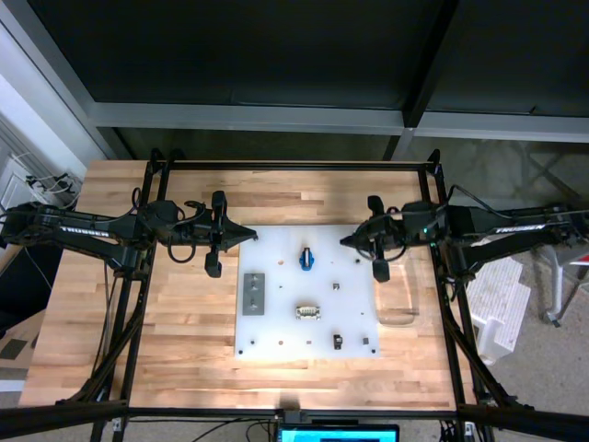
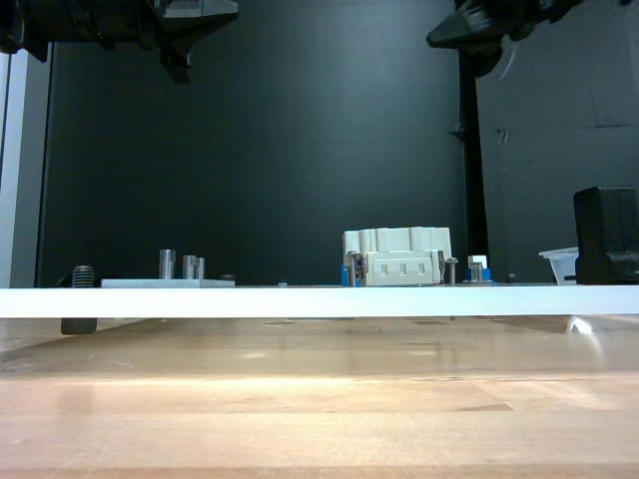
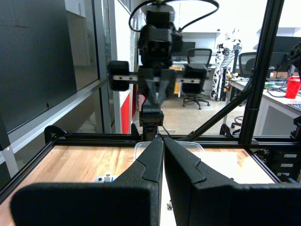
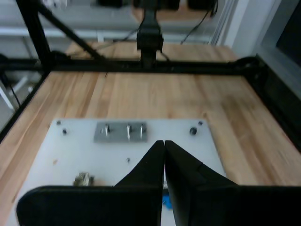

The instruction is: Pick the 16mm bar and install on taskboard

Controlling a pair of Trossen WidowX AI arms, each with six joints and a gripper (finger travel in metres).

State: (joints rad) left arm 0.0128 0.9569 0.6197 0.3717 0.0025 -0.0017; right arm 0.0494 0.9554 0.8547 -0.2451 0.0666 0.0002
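Jaws shut and empty on both arms: left jaws high over taskboard (image 1: 276,343) left edge, right jaws high over its right. 16mm bar not identifiable; three upright pegs (image 4: 127,131) seated in grey plate (image 1: 247,311), nearer left jaws.

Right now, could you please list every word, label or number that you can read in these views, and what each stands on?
"TROSSEN", on the left arm, whose left gripper hangs shut above the taskboard's far left corner.
"TROSSEN", on the right arm, whose right gripper hangs shut above the board's far right part.
The laptop screen is too small to read.
16mm bar: no marking seen; I cannot tell where it lies.
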